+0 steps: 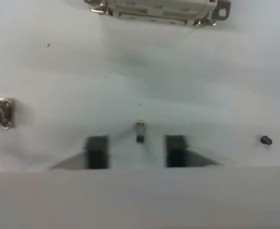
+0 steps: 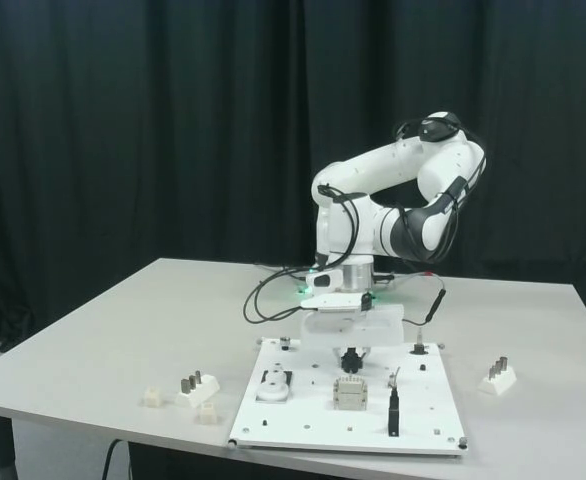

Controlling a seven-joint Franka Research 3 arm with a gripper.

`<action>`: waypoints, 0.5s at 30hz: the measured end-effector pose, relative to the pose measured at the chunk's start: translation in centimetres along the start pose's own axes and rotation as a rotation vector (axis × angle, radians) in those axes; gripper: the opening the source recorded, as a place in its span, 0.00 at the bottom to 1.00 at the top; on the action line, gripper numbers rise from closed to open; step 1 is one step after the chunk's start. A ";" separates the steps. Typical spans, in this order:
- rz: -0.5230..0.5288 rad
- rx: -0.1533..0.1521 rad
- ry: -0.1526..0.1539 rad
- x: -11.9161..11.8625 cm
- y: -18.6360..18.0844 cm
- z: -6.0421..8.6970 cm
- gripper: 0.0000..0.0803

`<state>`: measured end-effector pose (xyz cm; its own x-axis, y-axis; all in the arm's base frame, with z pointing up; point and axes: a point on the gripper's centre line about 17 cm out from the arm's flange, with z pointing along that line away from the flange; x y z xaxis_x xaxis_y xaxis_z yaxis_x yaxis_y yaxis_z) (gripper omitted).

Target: Insert square peg 1.

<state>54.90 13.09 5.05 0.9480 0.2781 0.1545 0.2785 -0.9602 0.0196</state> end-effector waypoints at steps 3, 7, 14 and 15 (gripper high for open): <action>-0.002 -0.001 0.000 0.1 0.0 0.1 0.31; -0.002 -0.001 -0.001 0.1 0.1 0.1 0.69; 0.001 -0.001 -0.001 0.2 0.3 0.1 0.94; 0.001 -0.001 0.000 0.2 0.3 0.1 0.94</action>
<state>55.21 12.87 4.96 0.9483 0.2773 0.1541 0.2775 -0.9605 0.0209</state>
